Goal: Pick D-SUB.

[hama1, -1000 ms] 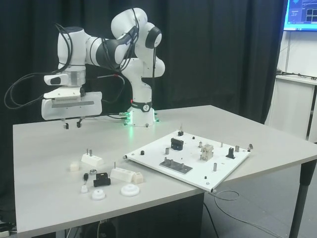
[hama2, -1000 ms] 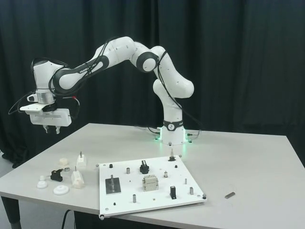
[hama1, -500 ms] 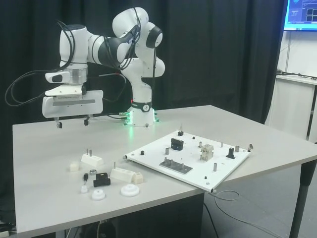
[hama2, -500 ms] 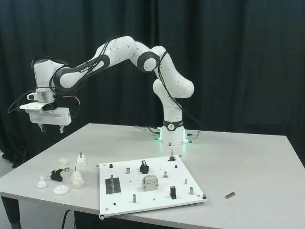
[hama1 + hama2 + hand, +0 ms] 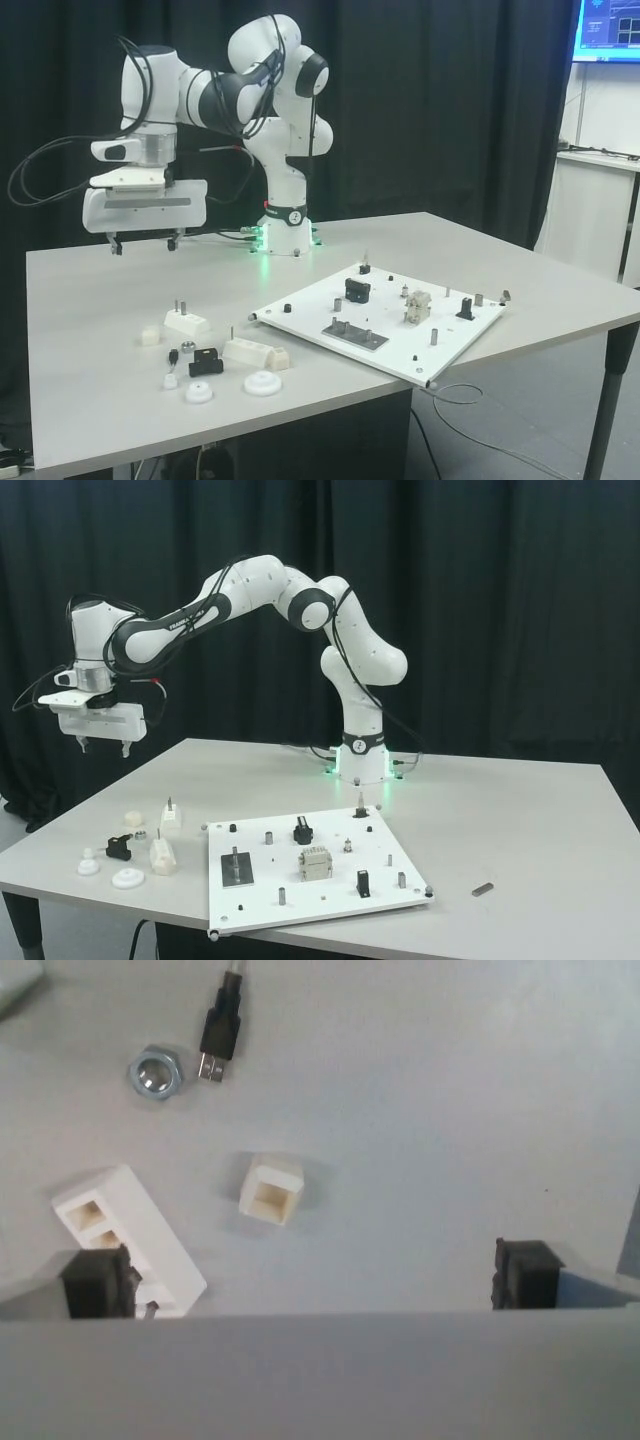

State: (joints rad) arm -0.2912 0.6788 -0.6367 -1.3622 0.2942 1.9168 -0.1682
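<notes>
My gripper [image 5: 144,243] hangs open high above the back left of the grey table [image 5: 90,300], nothing between its fingers; it also shows in the second room view [image 5: 103,747]. In the wrist view its two black fingertips [image 5: 95,1282] stand wide apart over the loose parts. Below them lie a white oblong block with two square sockets [image 5: 125,1235], a small white cube [image 5: 271,1190], a grey nut [image 5: 154,1071] and a black USB plug [image 5: 222,1025]. The loose parts lie in a group [image 5: 186,322] near the table's front left. I cannot tell which part is the D-SUB.
A white assembly board [image 5: 385,320] with pegs and connectors lies to the right of the parts. A second white block with a pin [image 5: 256,352] and white gears [image 5: 264,382] lie near the front edge. The arm's base [image 5: 285,225] stands behind, lit green.
The fingers have spread from close together to wide apart. The gripper has also risen a little above the table's back left.
</notes>
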